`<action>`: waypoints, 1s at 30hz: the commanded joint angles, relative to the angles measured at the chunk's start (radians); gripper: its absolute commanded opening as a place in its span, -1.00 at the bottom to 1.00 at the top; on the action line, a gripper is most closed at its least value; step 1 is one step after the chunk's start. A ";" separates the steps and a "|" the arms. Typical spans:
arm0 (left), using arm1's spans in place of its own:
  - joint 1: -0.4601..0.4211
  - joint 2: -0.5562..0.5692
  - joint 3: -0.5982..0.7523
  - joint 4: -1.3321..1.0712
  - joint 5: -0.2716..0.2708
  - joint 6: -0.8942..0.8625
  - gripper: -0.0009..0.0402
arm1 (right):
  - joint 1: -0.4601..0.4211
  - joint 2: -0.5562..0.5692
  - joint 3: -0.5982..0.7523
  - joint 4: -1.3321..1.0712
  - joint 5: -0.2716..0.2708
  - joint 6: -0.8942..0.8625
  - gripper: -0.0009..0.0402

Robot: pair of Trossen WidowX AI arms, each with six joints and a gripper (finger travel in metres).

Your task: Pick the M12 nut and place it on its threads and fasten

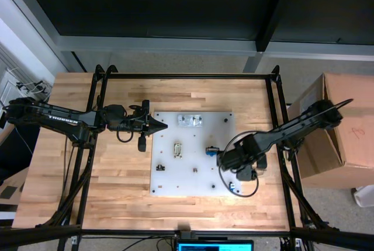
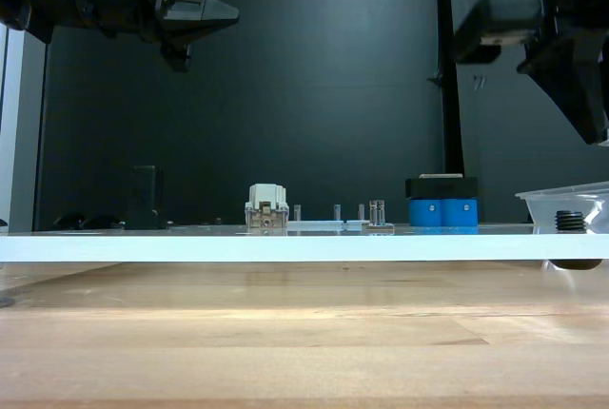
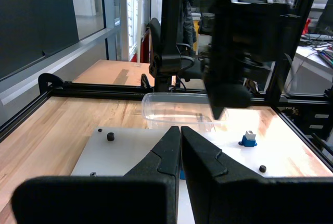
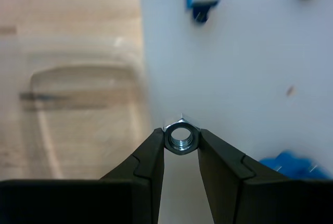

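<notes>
**Nut pinched in right gripper, stud bare**

The right gripper (image 4: 181, 143) has its fingers closed on the silver nut (image 4: 181, 139), bore facing the wrist camera, above the white board (image 4: 250, 67) beside the clear tray (image 4: 78, 120). At the low view's right edge this gripper is cut off. Below it the black stud (image 2: 570, 222) shows bare ribs. In the high view the arm hides the nut. The left gripper (image 1: 159, 126), tips together and empty, hovers centre-left.

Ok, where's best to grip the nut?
By two opposite flats, fingers from either side, bore kept clear, as the right end effector holds the nut over the board. Left end effector hovers shut over the board's left edge.
</notes>
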 commanded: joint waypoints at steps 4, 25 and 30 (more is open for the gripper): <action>0.000 0.000 0.000 0.000 0.000 0.000 -0.96 | 0.045 0.136 0.132 0.002 0.000 -0.002 -0.84; 0.000 0.000 0.000 0.000 0.000 0.000 -0.96 | 0.079 0.405 0.400 0.006 0.000 0.000 -0.84; 0.000 0.000 0.000 0.000 0.000 0.000 -0.96 | 0.081 0.419 0.403 0.014 0.000 -0.002 -0.84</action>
